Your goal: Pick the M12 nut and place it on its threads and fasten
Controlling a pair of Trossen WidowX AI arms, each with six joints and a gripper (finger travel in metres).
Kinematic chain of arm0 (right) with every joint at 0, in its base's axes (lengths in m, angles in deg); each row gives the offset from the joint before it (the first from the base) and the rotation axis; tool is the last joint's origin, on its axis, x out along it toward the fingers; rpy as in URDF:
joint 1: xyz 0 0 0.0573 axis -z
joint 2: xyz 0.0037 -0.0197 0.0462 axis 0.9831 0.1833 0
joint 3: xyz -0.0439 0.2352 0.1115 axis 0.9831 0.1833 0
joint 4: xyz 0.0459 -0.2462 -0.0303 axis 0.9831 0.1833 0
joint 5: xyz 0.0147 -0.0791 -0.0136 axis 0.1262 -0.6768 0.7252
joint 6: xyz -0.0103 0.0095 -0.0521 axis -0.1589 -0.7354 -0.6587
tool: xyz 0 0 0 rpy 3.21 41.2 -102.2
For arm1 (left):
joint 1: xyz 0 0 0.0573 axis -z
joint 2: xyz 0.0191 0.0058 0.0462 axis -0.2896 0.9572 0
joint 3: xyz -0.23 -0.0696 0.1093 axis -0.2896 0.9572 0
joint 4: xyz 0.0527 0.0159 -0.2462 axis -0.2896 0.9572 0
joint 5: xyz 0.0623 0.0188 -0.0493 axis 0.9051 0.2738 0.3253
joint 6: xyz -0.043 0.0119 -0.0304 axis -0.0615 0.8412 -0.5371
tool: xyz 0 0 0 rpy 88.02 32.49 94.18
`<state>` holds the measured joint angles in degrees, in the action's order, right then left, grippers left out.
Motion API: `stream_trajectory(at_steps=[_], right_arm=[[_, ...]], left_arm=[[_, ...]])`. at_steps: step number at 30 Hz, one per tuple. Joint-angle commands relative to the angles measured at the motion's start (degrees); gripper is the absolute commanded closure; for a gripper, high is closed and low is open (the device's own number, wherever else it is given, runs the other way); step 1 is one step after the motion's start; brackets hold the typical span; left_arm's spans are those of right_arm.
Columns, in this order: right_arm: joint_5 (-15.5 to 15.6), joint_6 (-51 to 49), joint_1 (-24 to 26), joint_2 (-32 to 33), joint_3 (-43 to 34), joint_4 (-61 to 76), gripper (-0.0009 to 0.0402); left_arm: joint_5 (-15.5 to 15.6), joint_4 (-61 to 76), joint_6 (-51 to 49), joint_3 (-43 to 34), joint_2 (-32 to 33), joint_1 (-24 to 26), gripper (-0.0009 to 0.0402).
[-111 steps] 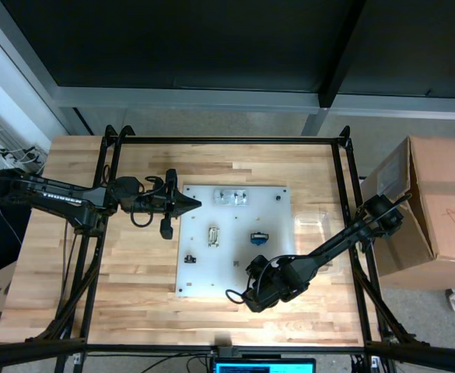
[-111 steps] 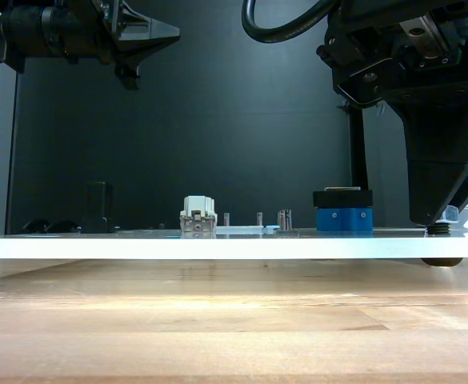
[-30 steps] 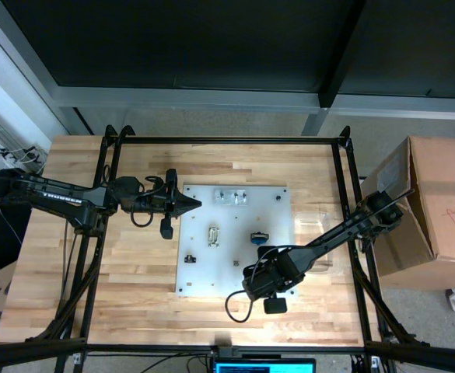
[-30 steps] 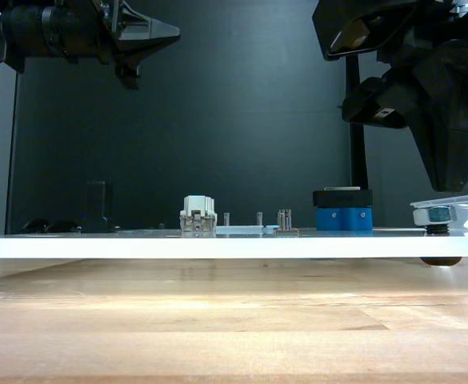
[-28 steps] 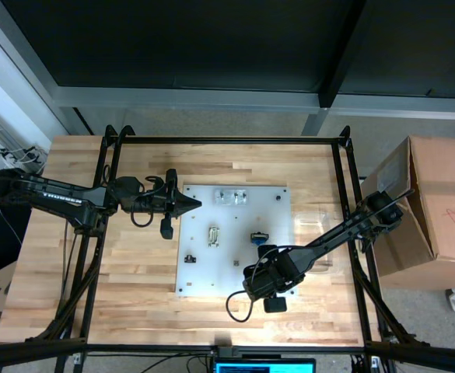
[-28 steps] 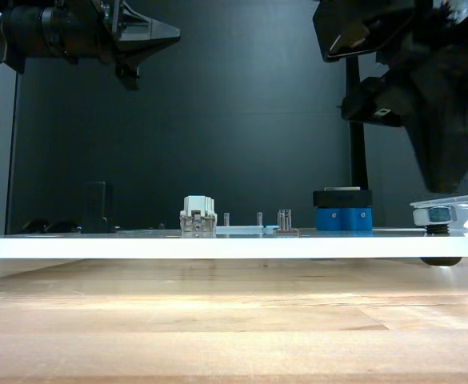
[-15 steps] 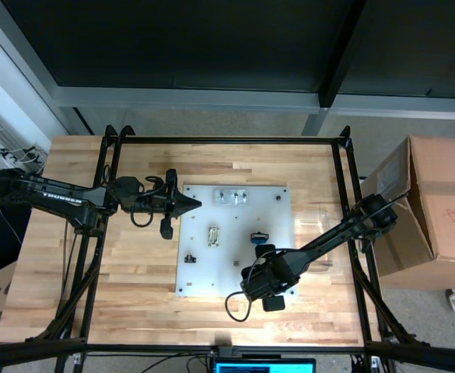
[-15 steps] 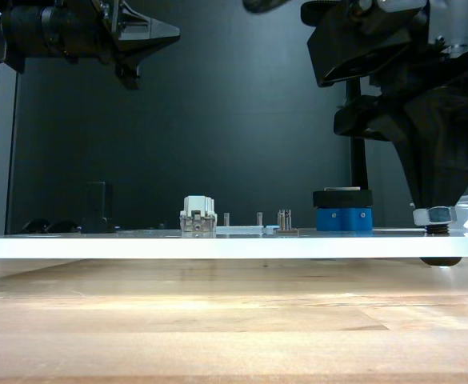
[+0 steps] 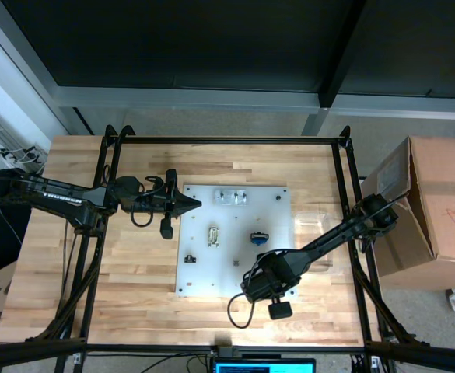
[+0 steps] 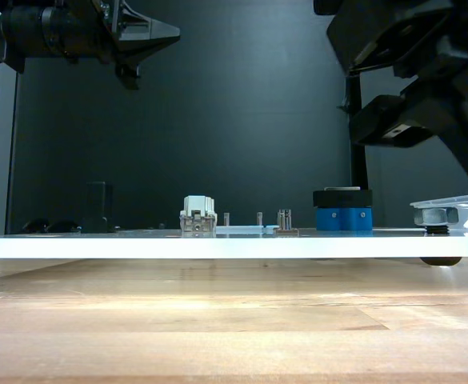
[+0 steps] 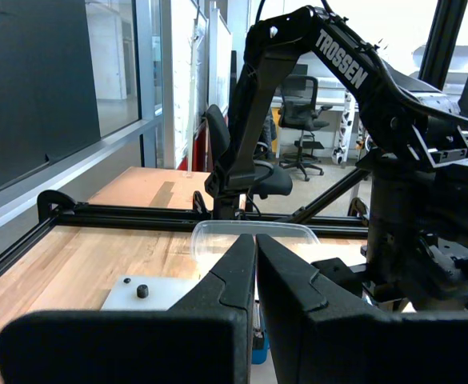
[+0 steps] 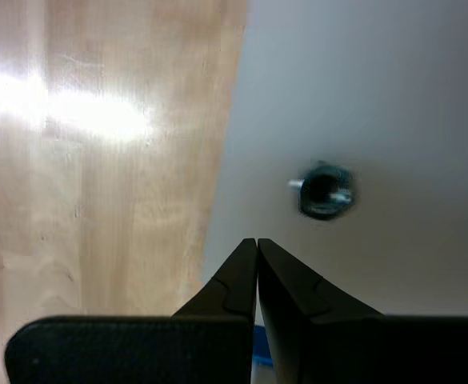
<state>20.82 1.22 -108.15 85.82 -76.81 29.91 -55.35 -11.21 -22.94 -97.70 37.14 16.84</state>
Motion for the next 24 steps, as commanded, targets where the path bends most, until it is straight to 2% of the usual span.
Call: stream_trajectory(at_steps=[1,7,18,20,24], right_arm=[[-3.0,1.9,0.1,-0.1,-0.5,1.0,0.0393],[-10.2,2.8,0.1,-0.2,-1.7,3.6,0.0393],[-10.1,2.8,0.1,0.9,-1.7,1.9,0.0393],[-7.8,2.7,0.1,1.0,-1.7,1.4,0.0393],[3.3,-0.4,0.1,1.0,-1.7,0.4,0.0393]], left_arm=[[0.0,0.0,0.0,0.0,0.0,0.0,0.0393],[0.0,0.0,0.0,0.0,0.0,0.0,0.0393],[0.0,0.0,0.0,0.0,0.0,0.0,0.0393],[0.0,0.0,0.0,0.0,0.0,0.0,0.0393],[0.0,0.0,0.0,0.0,0.0,0.0,0.0393]])
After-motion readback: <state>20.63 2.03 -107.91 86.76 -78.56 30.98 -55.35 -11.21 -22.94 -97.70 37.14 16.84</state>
